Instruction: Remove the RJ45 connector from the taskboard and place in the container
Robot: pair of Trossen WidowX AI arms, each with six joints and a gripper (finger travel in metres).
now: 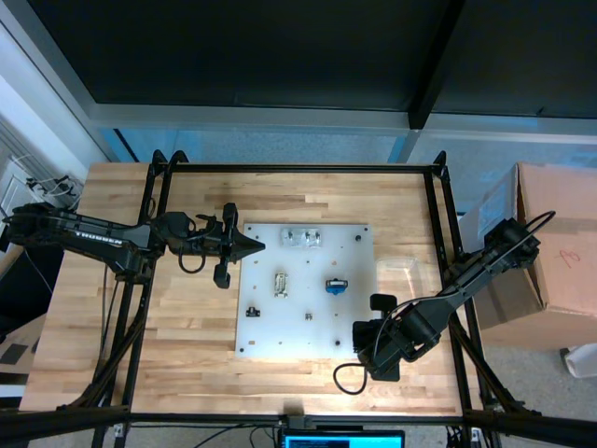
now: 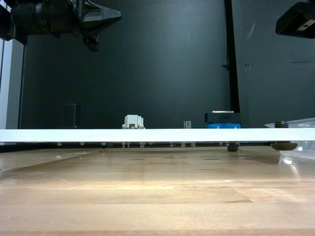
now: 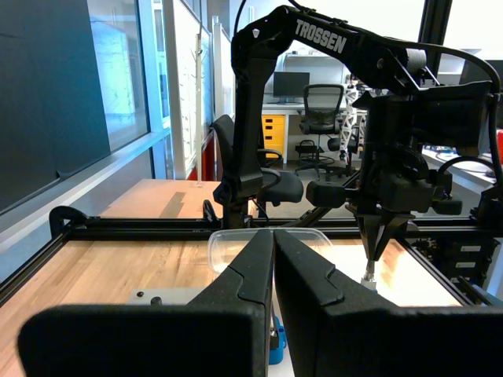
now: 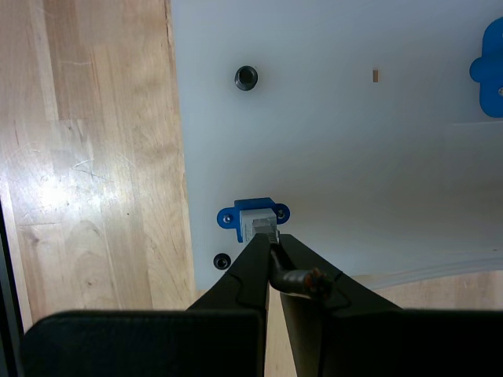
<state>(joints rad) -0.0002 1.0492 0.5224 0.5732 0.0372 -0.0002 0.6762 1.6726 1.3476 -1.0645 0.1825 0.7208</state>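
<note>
RJ45 connector seated in a small blue holder on the white taskboard, at the board's lower-right corner as the high view frames it. Pale grey body in the seat, short dark stub trailing back from it. No telling from these views how deep in the seat.

Right gripper directly over that corner, at lower right of centre in the high view, pointing down at the board. Fingers drawn in to a narrow wedge, pinching the connector's rear end and stub between them. Same tips seen from the left wrist view, aimed down with a small pale piece just beneath.

Left gripper at centre-left of the high view, lying level, pointing toward frame right, tips just over the taskboard's left edge. High in the upper-left corner of the low view, well above the board. Fingers pressed together with only a hairline between, nothing held.

Container of clear plastic on the wooden table, just beside the board's right edge, right of centre in the high view, apart from both grippers.

Elsewhere on the board: white connector block left of centre, blue part near the middle, clear fitting toward the top edge. Cardboard box at the right frame edge, off the table.
</note>
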